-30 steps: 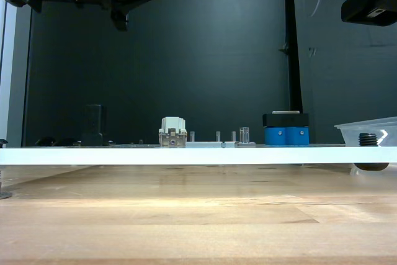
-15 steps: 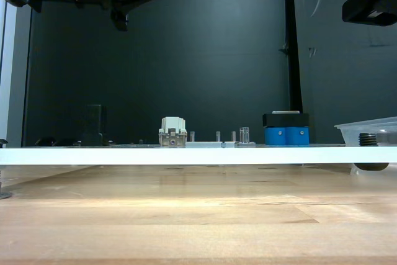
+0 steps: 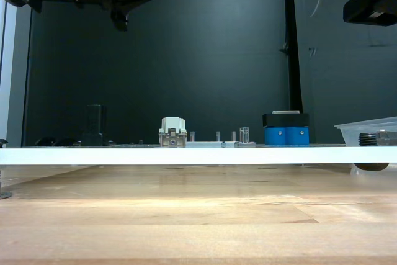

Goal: Pick the RJ45 connector and install on the taskboard

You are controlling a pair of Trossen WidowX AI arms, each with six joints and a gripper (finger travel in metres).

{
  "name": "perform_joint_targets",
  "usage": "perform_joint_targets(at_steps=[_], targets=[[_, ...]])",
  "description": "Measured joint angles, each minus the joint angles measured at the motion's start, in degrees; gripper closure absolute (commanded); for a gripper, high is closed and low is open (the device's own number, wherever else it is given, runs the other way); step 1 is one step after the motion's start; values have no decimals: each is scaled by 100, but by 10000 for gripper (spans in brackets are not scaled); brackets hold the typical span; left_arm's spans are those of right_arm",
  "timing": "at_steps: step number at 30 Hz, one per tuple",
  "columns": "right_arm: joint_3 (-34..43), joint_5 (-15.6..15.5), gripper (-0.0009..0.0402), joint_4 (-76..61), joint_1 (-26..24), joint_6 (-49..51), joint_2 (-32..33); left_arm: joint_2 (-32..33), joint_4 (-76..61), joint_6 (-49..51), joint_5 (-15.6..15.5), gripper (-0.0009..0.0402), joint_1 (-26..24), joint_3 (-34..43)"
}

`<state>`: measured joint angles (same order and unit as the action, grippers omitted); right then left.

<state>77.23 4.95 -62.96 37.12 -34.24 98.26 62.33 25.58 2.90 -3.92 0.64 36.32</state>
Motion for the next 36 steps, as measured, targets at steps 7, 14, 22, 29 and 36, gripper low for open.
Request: perform_joint_targets(at_steps=[7,14,22,29,36], targets=[[0,-9,256,0,-208,-555,0,0,0,0,0,393,0,0],[0,46,255,199,-911,-553,0,0,2,0,0,393,0,0],[-358,-22,255,448,-1180,-581,-2,0,0,2,2,393,0,-2],[-931,-238,256,986,-1176,-603,-2,2,0,0,2,393,0,0],[-1176,-308,256,1099,-1169,-621,-4,2,2,0,0,393,0,-2]])
